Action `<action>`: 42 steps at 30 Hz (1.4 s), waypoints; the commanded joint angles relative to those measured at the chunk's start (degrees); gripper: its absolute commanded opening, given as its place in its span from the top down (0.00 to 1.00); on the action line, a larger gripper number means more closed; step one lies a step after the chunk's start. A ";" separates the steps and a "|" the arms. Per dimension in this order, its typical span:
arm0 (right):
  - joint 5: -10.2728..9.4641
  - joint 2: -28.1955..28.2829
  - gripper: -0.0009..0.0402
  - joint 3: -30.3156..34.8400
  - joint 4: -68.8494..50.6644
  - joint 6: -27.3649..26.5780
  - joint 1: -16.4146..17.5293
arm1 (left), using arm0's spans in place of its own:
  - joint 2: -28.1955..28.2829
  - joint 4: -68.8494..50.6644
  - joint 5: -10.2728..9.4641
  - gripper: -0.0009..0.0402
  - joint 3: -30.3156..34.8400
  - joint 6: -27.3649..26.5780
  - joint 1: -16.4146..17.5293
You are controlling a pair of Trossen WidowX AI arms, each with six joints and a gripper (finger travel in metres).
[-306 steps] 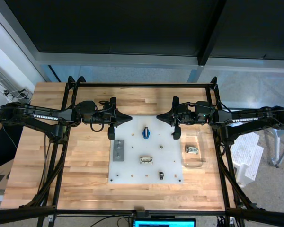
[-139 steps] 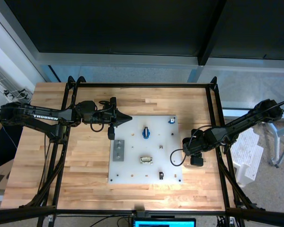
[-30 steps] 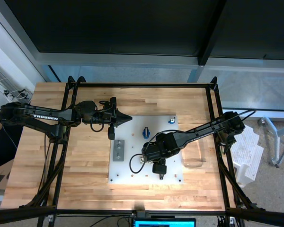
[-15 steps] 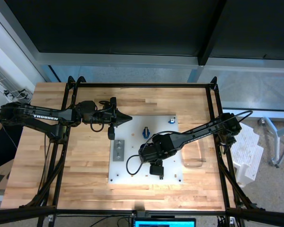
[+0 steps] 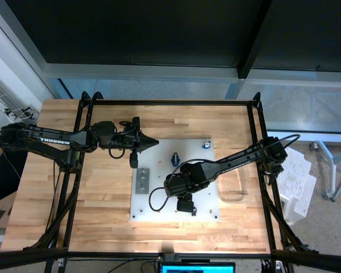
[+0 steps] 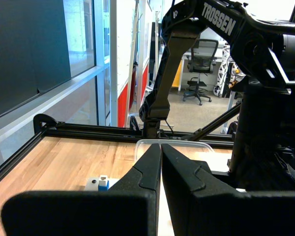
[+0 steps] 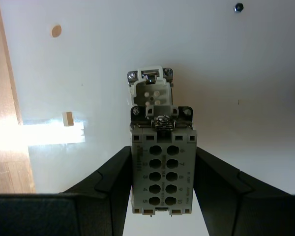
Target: Pick the HAN10E connector and install on the hub
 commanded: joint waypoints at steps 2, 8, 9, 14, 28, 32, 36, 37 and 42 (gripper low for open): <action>0.00 0.02 0.87 -0.02 0.24 0.13 0.00 | 0.00 0.04 0.02 0.98 0.00 0.00 0.02; 0.00 0.02 0.87 -0.02 0.26 0.39 0.00 | 0.00 0.02 0.02 0.98 0.00 0.00 0.00; 0.00 0.02 0.87 -0.02 0.24 0.39 0.00 | 0.00 0.00 0.02 0.98 0.00 0.00 0.02; 0.00 0.02 0.87 0.42 0.00 0.37 0.00 | 0.00 0.02 0.02 0.98 0.00 0.00 0.00; 0.11 6.25 0.87 9.66 -4.81 -2.95 -0.81 | 0.00 0.07 0.02 0.98 0.00 0.00 0.02; 0.15 7.34 0.87 11.26 -5.33 -3.67 -0.85 | 0.00 0.00 0.02 0.98 0.00 0.00 0.00; 0.17 7.74 0.87 12.48 -6.01 -4.37 -0.85 | 0.00 0.00 0.00 0.98 0.00 0.00 0.00; 0.20 7.74 0.87 12.46 -6.03 -4.44 -0.87 | 0.00 0.02 0.02 0.98 0.00 0.00 0.02; 0.17 7.93 0.87 12.46 -6.01 -4.44 -0.87 | 0.00 -0.02 0.02 0.98 0.00 0.00 0.00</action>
